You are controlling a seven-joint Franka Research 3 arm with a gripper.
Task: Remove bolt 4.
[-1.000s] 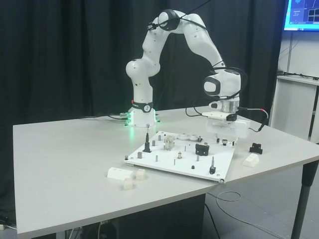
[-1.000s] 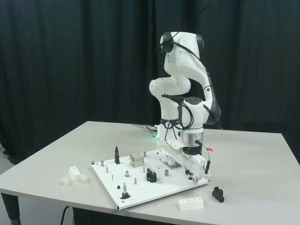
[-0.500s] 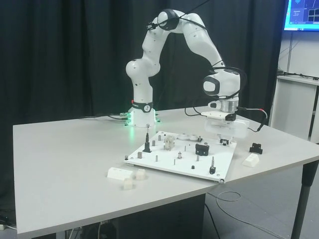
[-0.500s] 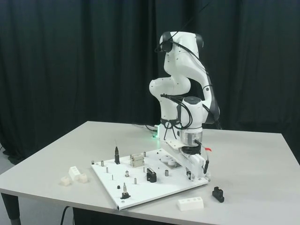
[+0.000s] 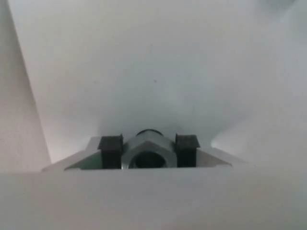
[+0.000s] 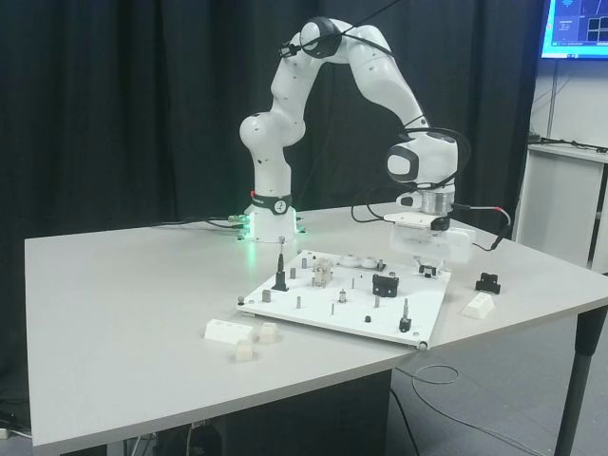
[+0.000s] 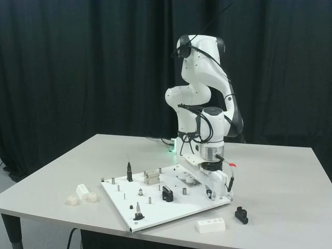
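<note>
In the wrist view a grey hexagonal bolt [image 5: 147, 156] sits between my two black finger pads [image 5: 110, 152], which press on its sides. The gripper [image 5: 148, 153] is shut on this bolt over a white surface. From the room views the gripper [image 6: 427, 262] [image 7: 218, 192] hangs just above the far right corner of the white assembly board [image 6: 313, 309] [image 7: 155, 210]. There the bolt is hidden by the fingers.
The board carries several small bolts and pegs, a tall black post [image 6: 280, 274] and a black clamp [image 6: 385, 284]. A black block [image 6: 488, 281] and a white block [image 6: 478, 305] lie right of the board. More white blocks [image 6: 228, 331] lie at its left.
The gripper has risen a little from the board's corner, still at the same spot over it. Nothing else on the table has moved.
</note>
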